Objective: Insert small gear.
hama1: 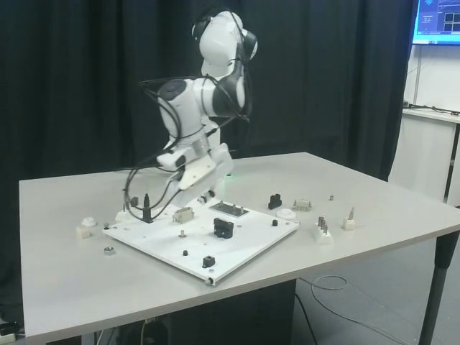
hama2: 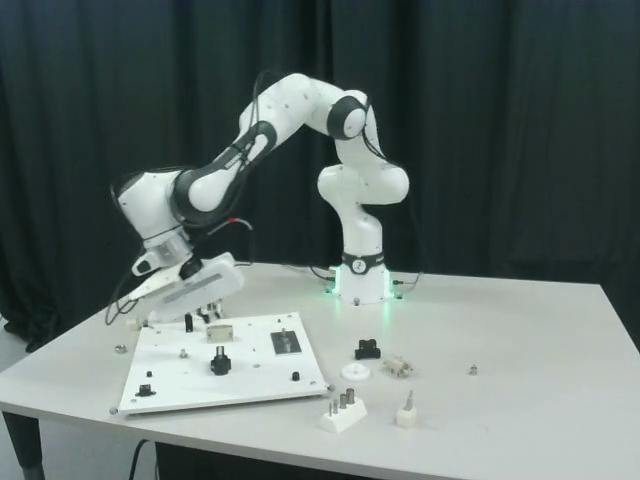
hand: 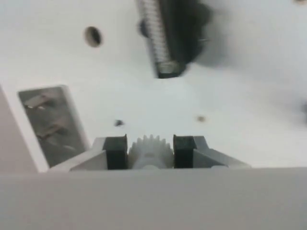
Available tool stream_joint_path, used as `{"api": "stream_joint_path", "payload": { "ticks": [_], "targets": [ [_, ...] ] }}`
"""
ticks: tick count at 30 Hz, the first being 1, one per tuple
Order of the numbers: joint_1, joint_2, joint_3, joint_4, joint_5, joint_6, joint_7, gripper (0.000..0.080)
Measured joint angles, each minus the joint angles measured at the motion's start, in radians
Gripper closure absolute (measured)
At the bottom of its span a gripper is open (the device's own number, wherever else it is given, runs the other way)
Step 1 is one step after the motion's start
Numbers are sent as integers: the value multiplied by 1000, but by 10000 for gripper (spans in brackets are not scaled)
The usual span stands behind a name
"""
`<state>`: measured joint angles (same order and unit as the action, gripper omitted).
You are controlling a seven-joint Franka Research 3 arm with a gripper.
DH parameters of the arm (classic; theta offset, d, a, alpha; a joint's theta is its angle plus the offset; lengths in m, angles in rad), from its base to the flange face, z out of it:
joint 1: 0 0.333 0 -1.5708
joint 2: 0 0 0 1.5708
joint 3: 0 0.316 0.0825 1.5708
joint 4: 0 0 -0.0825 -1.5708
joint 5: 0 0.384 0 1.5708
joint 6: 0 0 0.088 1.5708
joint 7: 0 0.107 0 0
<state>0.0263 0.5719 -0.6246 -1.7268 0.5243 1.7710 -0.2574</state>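
In the wrist view my gripper (hand: 150, 143) is shut on the small white gear (hand: 151, 152), whose teeth show between the two black pads (hand: 115, 151). It hangs a little above the white assembly board (hand: 230, 120). A round hole (hand: 92, 36) lies in the board some way from the gear, and a threaded grey screw (hand: 159, 40) on a black part stands beyond it. In the room views the gripper (hama1: 203, 192) (hama2: 205, 300) is tilted over the far side of the board (hama1: 248, 248) (hama2: 255, 385); the gear is hidden there.
A grey metal plate (hand: 53, 122) sits on the board beside the gripper. Black parts (hama1: 223, 228) (hama1: 208, 261) stand on the board's near half. Off the board lie a white gear (hama1: 286, 213), a peg holder (hama1: 321, 231), a black piece (hama1: 274, 201) and a nut (hama1: 109, 250).
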Motion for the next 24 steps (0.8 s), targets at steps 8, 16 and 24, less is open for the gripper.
{"api": "stream_joint_path", "payload": {
  "ticks": [8,16,24],
  "targets": [
    [119,-86,-26,-151,-3,96,47,603],
    [213,-169,-26,-291,-13,225,84,603],
    [300,-228,-26,-411,-29,359,136,603]
  ]
}}
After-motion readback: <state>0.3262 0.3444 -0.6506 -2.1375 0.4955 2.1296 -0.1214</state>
